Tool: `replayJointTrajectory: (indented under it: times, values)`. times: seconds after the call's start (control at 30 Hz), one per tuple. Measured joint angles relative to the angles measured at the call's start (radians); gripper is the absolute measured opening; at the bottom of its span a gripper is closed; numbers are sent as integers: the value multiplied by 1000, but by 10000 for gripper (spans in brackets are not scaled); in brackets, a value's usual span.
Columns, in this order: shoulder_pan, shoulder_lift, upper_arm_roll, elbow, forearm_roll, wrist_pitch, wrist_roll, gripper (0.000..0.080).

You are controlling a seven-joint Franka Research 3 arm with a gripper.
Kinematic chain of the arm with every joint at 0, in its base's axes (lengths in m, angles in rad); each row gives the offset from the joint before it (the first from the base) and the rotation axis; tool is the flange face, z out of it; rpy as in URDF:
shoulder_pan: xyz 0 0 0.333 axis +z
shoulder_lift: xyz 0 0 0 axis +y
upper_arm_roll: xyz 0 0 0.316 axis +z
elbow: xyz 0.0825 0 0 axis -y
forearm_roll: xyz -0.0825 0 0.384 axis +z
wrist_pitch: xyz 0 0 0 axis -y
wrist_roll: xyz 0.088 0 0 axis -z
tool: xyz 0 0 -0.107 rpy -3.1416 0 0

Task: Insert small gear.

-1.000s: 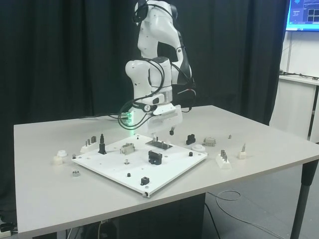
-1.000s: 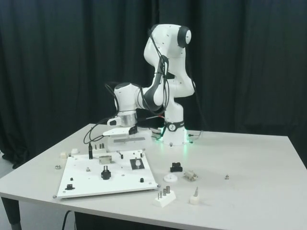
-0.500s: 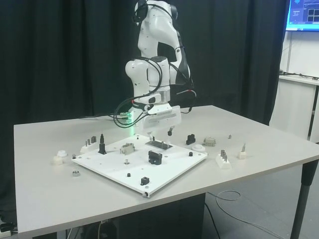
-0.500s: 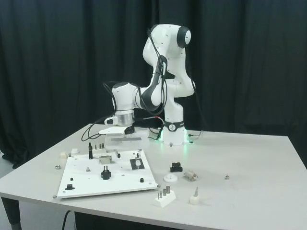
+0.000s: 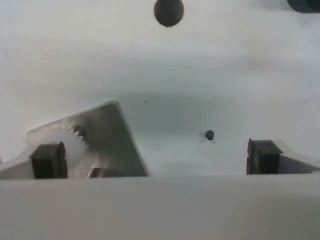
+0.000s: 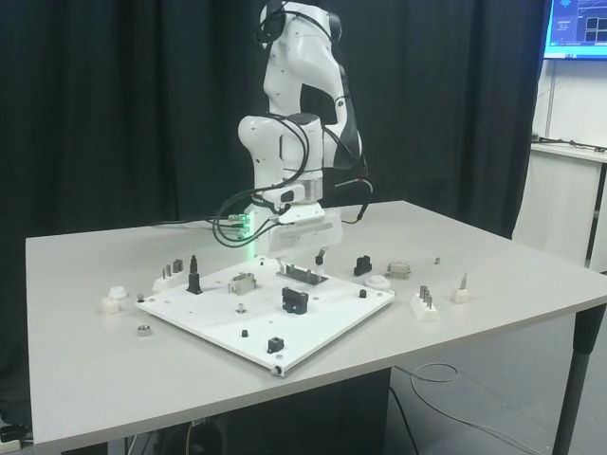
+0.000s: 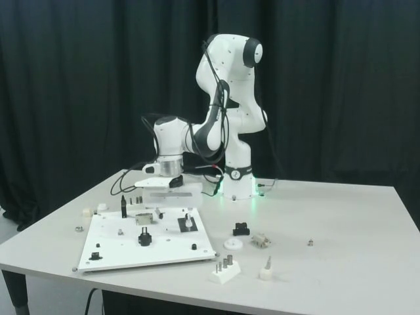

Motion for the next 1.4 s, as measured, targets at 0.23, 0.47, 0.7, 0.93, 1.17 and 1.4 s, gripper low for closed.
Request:
replayJointTrajectory:
  times: [0.23,0.47,0.7,0.93,1.17,1.4]
  values:
    - [3,8,5,-1,0,-3,1,800]
    - [4,13,11,-4,0,-8,9,800]
    - [4,17,12,-5,0,-7,10,800]
    - [3,17,12,-5,0,-7,10,800]
    - [3,18,11,-5,0,-7,10,800]
    - [3,20,11,-4,0,-3,10,800]
